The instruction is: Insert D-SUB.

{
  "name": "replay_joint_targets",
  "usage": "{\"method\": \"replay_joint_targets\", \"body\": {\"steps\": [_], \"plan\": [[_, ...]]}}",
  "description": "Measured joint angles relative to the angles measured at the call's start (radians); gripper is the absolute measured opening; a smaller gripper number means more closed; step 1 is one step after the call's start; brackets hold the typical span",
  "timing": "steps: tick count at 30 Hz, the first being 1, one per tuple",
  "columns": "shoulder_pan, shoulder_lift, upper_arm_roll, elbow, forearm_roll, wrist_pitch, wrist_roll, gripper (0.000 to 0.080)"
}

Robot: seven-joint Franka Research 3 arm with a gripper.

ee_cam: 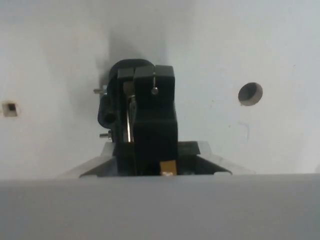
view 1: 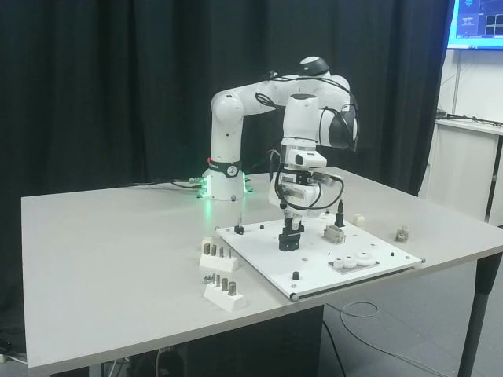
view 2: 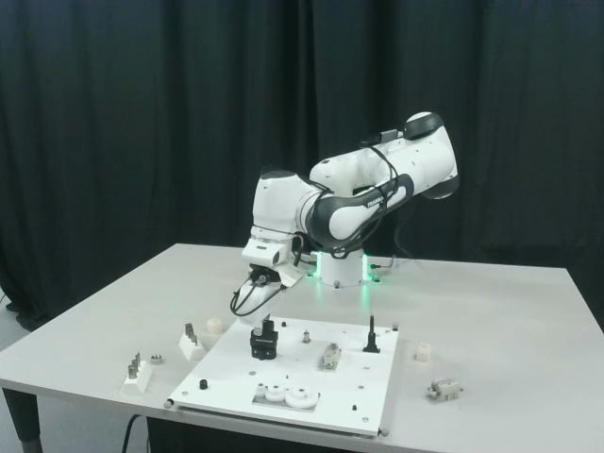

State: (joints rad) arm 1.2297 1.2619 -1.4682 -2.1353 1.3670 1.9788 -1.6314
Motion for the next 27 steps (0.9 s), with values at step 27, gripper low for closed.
{"method": "replay_joint_targets", "body": {"steps": [27], "plan": [[0.024, -0.003, -0.099, 0.015, -0.053, -0.069, 0.02, 0.0155]]}}
